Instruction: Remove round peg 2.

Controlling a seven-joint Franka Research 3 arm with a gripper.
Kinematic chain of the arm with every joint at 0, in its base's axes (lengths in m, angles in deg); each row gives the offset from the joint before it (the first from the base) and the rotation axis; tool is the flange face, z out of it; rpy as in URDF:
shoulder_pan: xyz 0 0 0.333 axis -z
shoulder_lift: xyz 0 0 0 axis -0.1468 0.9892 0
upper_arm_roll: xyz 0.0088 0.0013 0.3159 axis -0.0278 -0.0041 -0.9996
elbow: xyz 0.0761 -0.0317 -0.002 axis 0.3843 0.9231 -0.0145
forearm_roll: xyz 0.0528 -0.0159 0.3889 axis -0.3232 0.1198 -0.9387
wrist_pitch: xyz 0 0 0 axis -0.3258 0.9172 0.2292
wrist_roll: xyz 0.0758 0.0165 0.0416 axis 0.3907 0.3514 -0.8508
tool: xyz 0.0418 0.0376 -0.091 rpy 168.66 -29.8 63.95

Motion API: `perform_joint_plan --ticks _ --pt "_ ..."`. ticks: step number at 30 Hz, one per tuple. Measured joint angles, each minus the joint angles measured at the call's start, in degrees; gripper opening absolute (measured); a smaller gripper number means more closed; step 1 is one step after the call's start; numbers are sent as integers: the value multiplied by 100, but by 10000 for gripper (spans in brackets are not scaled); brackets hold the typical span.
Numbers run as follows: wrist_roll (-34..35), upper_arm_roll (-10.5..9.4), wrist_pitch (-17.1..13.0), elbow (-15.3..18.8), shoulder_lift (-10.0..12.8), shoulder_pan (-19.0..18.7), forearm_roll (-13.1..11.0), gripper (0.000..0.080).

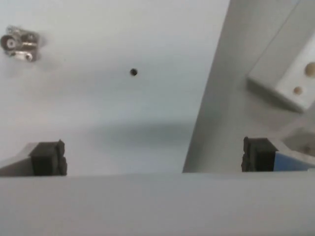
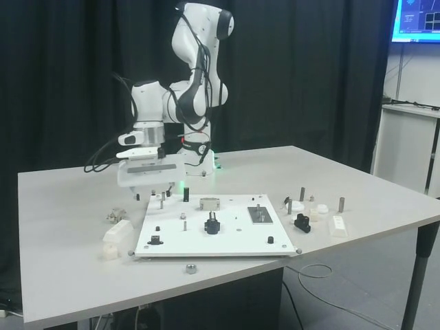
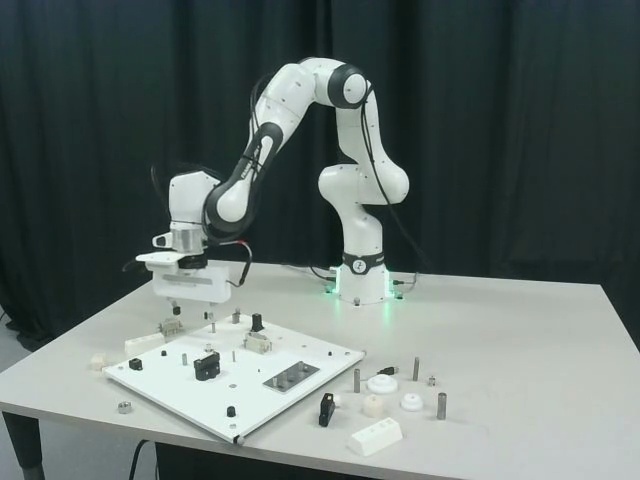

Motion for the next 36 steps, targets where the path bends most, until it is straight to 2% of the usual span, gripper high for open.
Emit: perform_joint_plan --ticks 7,12,28,36 --pt "113 0 -387 303 -8 -164 0 800" --pt "300 0 -477 439 -7 -217 0 800" --pt "976 1 -345 521 41 -259 53 800" --pt "1291 8 -266 507 50 -259 296 800"
